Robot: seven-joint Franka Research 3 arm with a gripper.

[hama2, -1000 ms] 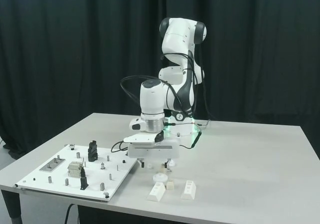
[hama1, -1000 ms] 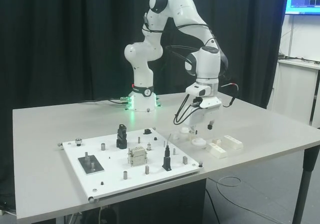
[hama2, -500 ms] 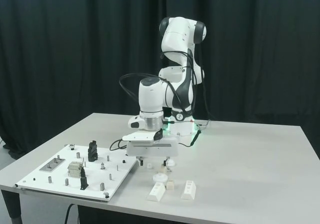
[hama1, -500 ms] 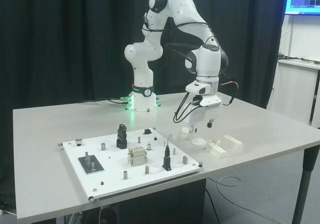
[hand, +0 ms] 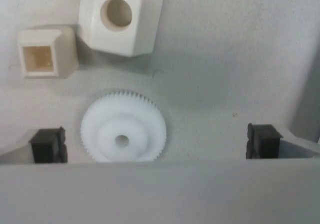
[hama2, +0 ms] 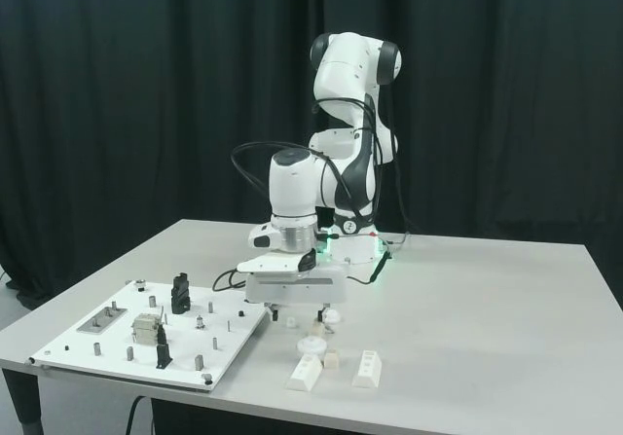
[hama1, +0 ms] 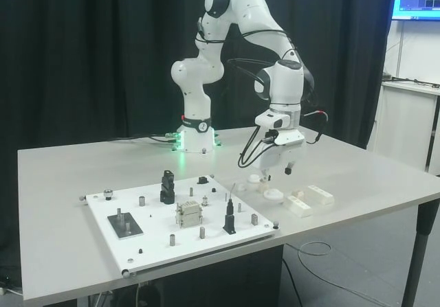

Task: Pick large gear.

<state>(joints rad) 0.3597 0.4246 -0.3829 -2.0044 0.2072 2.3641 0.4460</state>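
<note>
Nearest you, low in the wrist view, the end effector (hand: 155, 146) hangs spread wide and empty. The white toothed plastic large gear (hand: 123, 132) lies flat on the grey worktop (hand: 225, 58) beside one black fingertip (hand: 48, 145). It looks light, rigid and slippery; grip across its rim. Beyond, two pale hollow blocks (hand: 120, 16).

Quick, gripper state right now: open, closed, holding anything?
Gripper: open, holding nothing; the large white toothed gear lies on the grey table between its black fingertips, untouched.
</note>
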